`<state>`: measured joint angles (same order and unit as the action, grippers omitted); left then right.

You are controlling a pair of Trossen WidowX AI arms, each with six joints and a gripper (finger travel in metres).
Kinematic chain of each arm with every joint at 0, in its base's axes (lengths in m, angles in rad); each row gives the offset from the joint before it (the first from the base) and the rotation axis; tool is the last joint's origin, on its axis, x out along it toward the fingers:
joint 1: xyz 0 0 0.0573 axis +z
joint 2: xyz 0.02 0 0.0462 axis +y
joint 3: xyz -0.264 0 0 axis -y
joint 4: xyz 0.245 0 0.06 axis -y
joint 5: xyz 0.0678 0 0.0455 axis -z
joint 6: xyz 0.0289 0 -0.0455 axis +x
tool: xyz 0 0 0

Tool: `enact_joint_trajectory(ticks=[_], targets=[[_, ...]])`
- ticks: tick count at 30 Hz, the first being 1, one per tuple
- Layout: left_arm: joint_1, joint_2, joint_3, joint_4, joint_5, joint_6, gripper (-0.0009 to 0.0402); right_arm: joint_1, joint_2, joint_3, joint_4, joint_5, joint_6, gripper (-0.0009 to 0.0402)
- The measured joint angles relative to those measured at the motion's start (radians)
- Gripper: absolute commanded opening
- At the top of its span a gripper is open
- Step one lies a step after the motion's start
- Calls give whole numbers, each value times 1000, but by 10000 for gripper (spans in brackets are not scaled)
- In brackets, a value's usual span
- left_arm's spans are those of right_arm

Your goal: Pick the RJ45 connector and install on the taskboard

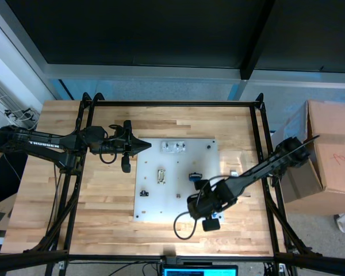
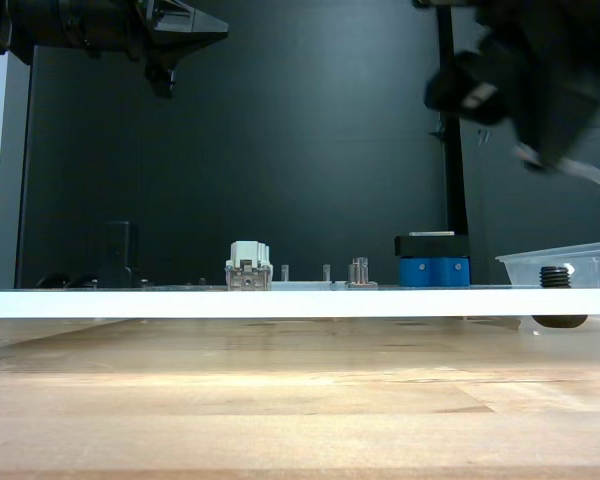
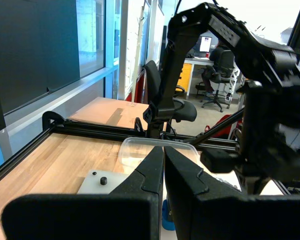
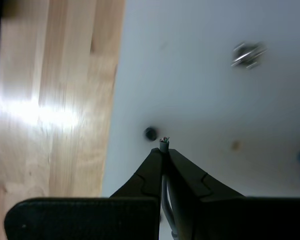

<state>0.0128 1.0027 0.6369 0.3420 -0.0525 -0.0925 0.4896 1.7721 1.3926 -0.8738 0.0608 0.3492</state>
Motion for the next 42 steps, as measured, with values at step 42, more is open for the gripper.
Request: enact_joint_trajectory(ticks=[42], targets=[[1,52,0,22,-26,20,14,-786,-329,-177,763,-594,-355,0]])
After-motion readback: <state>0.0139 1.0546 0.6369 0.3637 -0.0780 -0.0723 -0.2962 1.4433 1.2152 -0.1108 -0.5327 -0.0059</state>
